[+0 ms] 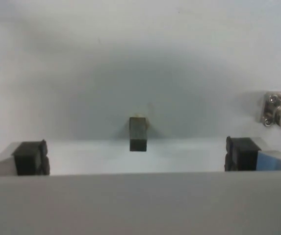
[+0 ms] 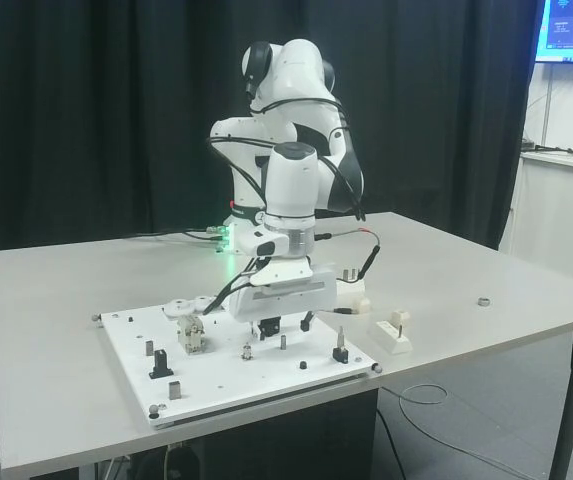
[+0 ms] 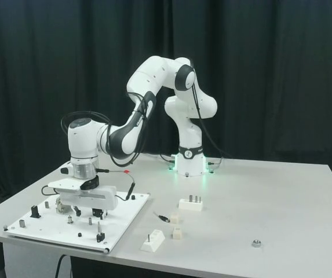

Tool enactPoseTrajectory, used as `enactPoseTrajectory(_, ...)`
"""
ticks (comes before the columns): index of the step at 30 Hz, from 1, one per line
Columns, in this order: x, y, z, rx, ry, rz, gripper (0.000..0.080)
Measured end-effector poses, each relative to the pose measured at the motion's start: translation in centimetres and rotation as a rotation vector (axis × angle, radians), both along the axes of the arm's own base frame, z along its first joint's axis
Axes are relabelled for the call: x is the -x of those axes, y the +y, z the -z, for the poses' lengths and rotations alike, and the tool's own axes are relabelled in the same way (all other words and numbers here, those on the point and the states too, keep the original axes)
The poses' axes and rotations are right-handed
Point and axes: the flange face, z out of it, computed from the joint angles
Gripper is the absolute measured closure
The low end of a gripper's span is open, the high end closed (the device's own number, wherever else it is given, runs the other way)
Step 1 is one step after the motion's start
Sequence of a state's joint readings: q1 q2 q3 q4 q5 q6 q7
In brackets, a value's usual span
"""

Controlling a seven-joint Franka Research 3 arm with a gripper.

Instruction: Pick round peg 3.

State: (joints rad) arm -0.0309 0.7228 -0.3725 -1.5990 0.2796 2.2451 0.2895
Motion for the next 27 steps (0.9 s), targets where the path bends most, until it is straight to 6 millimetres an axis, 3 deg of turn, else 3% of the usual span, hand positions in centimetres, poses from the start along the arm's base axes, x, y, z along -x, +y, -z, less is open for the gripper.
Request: enactPoseTrajectory(27,0.0,-0.7,-1.3,0.01,-0.017,0.012,0.0003)
